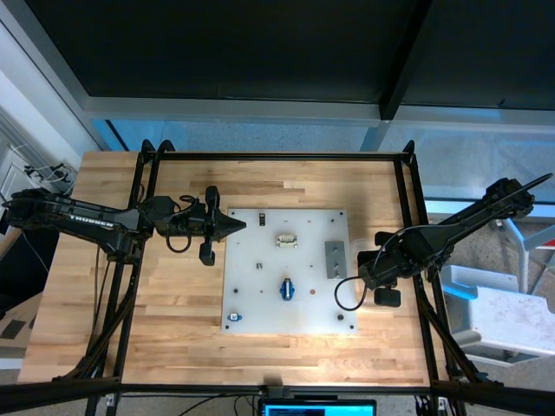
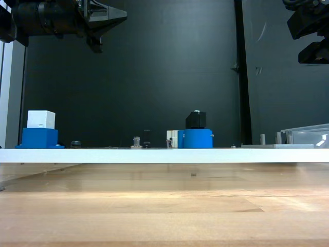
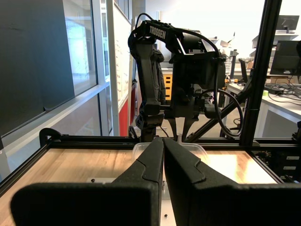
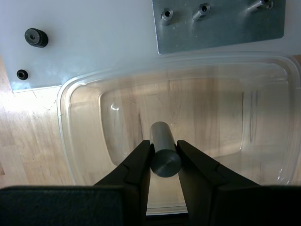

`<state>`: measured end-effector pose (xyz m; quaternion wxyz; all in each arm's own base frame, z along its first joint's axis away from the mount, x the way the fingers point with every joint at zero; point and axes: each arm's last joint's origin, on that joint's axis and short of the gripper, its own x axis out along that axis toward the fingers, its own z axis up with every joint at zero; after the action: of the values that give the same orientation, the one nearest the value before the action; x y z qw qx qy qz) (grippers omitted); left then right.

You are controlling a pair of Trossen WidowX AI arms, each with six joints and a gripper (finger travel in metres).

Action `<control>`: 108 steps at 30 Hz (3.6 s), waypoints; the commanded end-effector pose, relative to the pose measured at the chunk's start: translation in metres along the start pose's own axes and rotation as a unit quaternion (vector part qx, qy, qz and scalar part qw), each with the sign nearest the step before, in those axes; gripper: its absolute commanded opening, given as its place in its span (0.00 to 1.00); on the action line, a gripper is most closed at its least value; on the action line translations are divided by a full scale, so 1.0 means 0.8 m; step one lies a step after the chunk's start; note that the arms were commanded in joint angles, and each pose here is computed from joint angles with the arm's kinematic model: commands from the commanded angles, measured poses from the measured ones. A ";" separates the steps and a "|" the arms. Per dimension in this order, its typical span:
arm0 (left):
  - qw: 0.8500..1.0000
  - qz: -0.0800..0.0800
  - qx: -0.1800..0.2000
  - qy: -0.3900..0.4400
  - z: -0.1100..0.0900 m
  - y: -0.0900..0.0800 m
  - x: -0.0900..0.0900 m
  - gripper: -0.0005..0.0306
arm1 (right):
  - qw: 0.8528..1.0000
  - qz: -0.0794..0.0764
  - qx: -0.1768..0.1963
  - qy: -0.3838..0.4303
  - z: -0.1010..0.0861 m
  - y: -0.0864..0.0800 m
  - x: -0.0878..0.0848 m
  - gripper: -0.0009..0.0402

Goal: Pick the 16mm cylinder and place it in the taskboard

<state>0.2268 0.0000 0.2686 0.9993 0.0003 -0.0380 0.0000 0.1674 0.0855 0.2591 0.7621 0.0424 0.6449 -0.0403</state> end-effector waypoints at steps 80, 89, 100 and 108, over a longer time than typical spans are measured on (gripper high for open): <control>1.000 0.000 0.000 0.000 0.000 0.000 0.000 0.02 | 0.999 0.015 -0.013 -0.031 0.173 0.043 0.048 0.09; 1.000 0.000 0.000 0.000 0.000 0.000 0.000 0.02 | 0.999 0.015 -0.009 -0.035 0.179 0.041 0.056 0.09; 1.000 0.000 0.000 0.000 0.000 0.000 0.000 0.02 | 0.999 0.015 -0.003 -0.035 0.179 0.040 0.057 0.09; 1.000 0.000 0.000 0.000 0.000 0.000 0.000 0.02 | 0.999 0.025 -0.005 -0.024 0.184 0.045 0.071 0.09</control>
<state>0.2268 0.0000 0.2686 0.9993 0.0003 -0.0382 0.0000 0.3243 0.1027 0.2290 0.7781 0.0529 0.6255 -0.0219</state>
